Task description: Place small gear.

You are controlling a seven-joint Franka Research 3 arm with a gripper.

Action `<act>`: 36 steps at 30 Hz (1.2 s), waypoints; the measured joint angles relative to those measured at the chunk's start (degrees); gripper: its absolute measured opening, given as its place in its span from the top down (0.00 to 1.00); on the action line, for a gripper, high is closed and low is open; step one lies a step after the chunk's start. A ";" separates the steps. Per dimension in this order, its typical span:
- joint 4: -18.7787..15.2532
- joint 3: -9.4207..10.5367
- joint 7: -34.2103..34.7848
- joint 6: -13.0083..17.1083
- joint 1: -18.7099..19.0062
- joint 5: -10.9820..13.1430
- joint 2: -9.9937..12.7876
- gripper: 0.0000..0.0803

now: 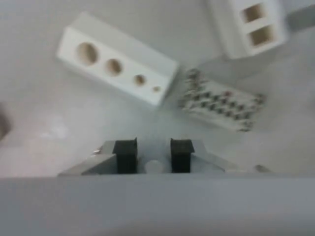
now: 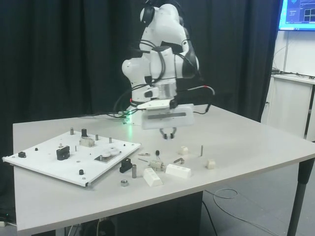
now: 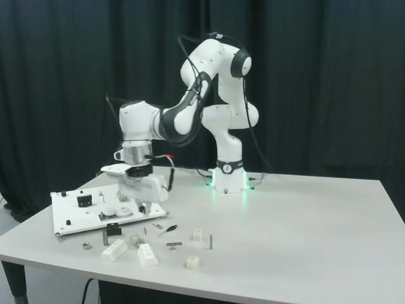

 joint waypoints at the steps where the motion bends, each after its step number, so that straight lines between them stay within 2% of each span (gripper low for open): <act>1: 0.00 0.00 0.64 0.26 0.52 -0.03 0.07 0.83; 14: 0.05 0.69 3.46 5.61 4.89 -0.11 2.82 0.83; 26: 1.23 4.81 4.07 9.94 4.90 -0.10 6.35 0.83; 36: 3.76 6.67 5.57 10.59 4.81 -0.09 9.87 0.83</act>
